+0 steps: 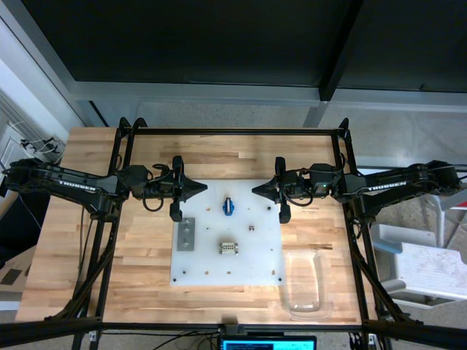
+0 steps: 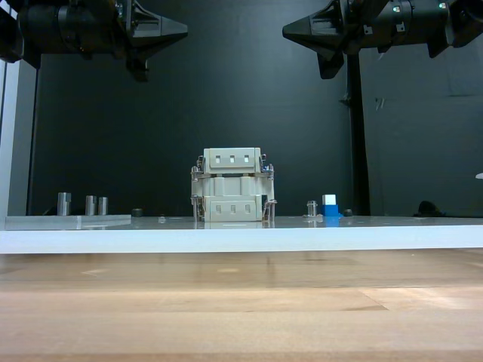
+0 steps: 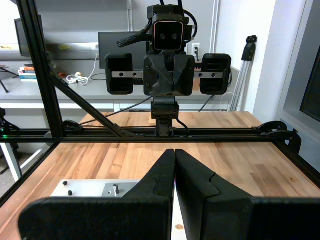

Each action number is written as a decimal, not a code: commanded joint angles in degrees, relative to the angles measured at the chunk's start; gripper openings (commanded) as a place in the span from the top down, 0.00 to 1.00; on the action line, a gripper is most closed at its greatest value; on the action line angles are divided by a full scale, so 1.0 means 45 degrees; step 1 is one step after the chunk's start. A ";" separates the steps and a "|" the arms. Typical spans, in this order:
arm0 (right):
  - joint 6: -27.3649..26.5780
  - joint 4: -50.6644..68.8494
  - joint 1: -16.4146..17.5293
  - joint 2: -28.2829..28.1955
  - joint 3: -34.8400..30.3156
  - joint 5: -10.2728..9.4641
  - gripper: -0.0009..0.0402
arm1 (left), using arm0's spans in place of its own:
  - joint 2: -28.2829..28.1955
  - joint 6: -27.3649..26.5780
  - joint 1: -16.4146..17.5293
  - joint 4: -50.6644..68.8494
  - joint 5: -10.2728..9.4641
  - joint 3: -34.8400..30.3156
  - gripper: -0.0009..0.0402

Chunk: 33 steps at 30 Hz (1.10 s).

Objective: Remove the HAN10-E connector and place it in the container

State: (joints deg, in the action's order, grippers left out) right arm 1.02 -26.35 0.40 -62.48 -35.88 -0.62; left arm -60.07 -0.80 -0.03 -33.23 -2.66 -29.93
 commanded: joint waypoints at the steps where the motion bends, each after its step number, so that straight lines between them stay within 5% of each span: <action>1: 0.0010 -0.0010 0.0000 0.0000 -0.0005 0.0000 0.98 | -0.0005 0.0000 0.0010 0.0000 0.0005 -0.0005 0.98; 19: 0.0729 0.0165 0.0005 0.0000 -0.0408 -0.0155 0.98 | -0.0005 0.0000 0.0010 0.0000 0.0005 -0.0005 0.98; 33: 0.0714 0.8699 0.0316 -0.1486 -0.5600 -0.0223 0.98 | -0.0005 0.0000 0.0010 0.0000 0.0005 -0.0005 0.98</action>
State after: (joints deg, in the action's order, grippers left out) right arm 4.23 9.50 1.48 -67.99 -58.50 -1.58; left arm -60.10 -0.80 -0.01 -33.21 -2.66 -29.95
